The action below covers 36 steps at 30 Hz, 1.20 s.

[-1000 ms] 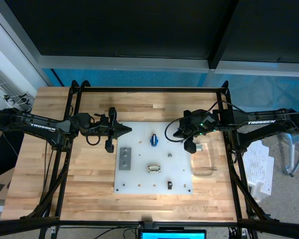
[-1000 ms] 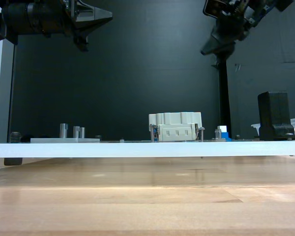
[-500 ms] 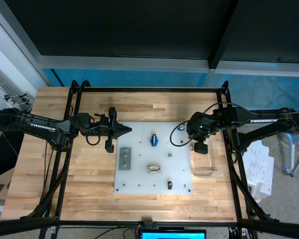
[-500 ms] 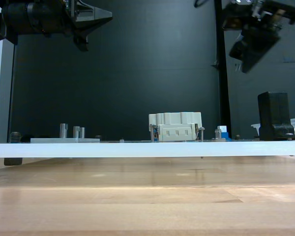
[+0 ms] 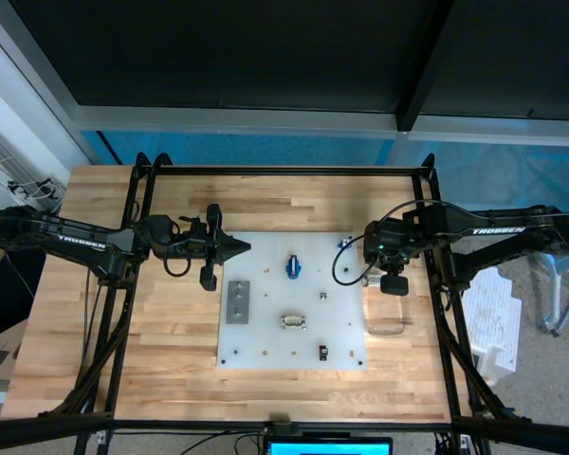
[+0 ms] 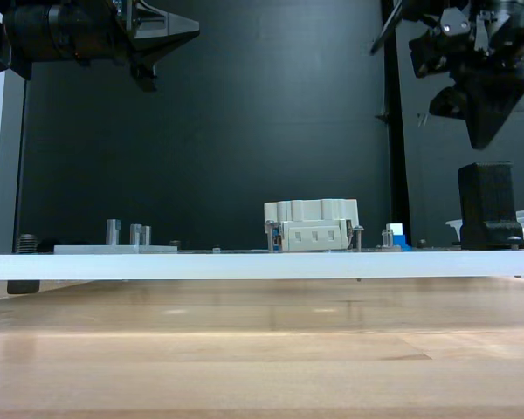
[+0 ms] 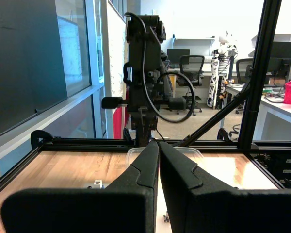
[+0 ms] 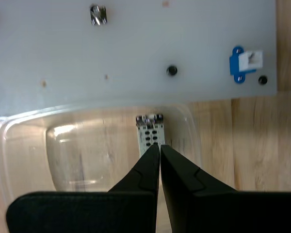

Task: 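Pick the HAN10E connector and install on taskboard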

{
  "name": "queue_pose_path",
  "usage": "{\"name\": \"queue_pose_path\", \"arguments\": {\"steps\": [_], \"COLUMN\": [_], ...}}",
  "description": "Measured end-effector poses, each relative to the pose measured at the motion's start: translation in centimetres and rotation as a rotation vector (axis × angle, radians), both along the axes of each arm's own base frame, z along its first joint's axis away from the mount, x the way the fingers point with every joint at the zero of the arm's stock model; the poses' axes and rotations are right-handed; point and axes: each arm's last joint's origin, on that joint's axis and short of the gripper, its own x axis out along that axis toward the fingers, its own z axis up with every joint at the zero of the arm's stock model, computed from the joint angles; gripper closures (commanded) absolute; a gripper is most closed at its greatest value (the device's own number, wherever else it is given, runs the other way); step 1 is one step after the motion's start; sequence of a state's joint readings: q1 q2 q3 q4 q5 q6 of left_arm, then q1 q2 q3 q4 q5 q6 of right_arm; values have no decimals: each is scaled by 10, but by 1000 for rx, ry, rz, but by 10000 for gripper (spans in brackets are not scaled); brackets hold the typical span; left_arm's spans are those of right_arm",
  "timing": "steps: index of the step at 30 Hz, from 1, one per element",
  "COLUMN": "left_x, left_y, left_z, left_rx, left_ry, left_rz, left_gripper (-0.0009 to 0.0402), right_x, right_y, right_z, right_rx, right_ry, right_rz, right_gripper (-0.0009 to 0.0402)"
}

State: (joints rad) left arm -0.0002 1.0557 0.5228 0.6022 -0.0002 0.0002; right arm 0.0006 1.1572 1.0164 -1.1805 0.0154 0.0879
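Observation:
The HAN10E connector (image 8: pixel 150 130) is a small whitish block with rows of dark contacts, lying inside a clear plastic tray (image 8: pixel 29 141) just off the taskboard's (image 8: pixel 136 48) right edge. My right gripper (image 8: pixel 159 145) hangs shut directly over the connector, its tips above the block's near end and holding nothing. In the high view the right gripper (image 5: pixel 393 284) points down beside the white taskboard (image 5: pixel 266 332), and the connector (image 5: pixel 370 281) peeks out next to it. My left gripper (image 5: pixel 242 246) is shut and empty, held high over the board's far left corner.
The board carries a beige socket (image 5: pixel 293 323), a grey metal block (image 5: pixel 238 301), a blue knob (image 5: pixel 293 266) and a black fitting (image 5: pixel 323 353). In the low view the right gripper (image 6: pixel 483 140) hovers above that black fitting (image 6: pixel 487 205). A black frame surrounds the table.
My right gripper has swung right, off the board's far right corner, and turned downward over the clear tray and connector. The left arm has not moved.

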Motion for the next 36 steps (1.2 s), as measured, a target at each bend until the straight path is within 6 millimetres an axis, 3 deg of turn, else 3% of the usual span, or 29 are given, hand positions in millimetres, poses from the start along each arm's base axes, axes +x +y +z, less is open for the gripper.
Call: {"name": "queue_pose_path", "arguments": {"steps": [11, 17, 25, 36], "left_x": [0, 0, 0, 0], "left_y": [0, 0, 0, 0], "left_z": [0, 0, 0, 0], "left_rx": [0, 0, 0, 0], "left_ry": [0, 0, 0, 0], "left_rz": [0, 0, 0, 0], "left_gripper": [392, 392, 392, 392], "right_x": [2, 0, 4, 14], "right_y": [0, 0, 0, 5], "right_z": [-31, -49, -63, -75], "right_rx": [-10, -16, -16, -6], "right_ry": [65, 76, 107, 128], "right_rz": [25, 22, -6, 2], "right_gripper": [227, 170, 137, 134]}}
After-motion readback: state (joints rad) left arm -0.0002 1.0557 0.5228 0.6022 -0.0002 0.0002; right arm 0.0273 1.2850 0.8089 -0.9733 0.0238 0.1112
